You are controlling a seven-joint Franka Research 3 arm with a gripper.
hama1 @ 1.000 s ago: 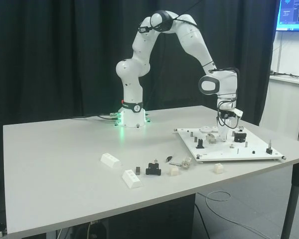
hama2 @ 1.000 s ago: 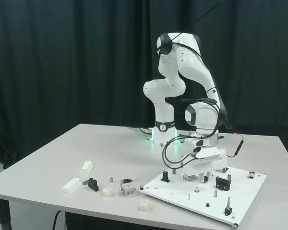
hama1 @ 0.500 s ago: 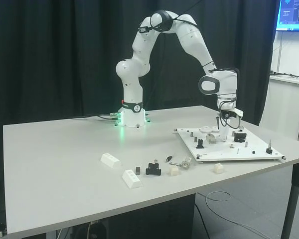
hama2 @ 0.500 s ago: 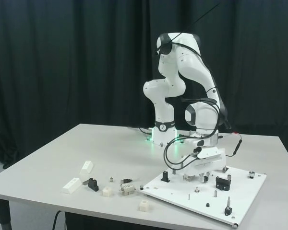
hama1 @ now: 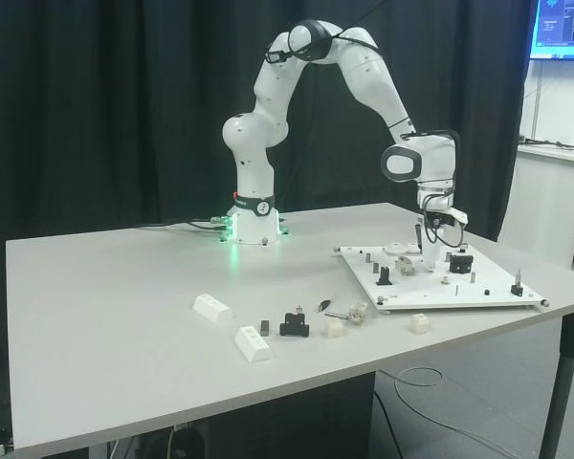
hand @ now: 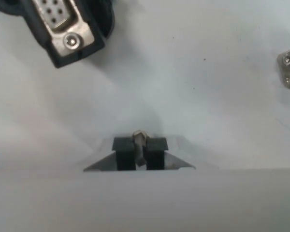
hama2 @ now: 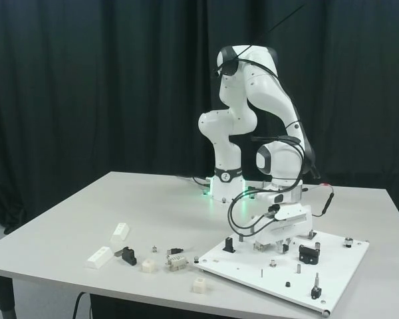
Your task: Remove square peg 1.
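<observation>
Gripper is clamped on the square peg, low centre of the wrist frame, over the white board on the table's right.

The jointed robot arm is white with black bands at its joints, and a green light glows at its base; the flat table is plain grey; the square assembly board is white, studded with small black fittings; the loose rectangular blocks are white; the hanging curtain behind is black; the claw shows black pads.
</observation>
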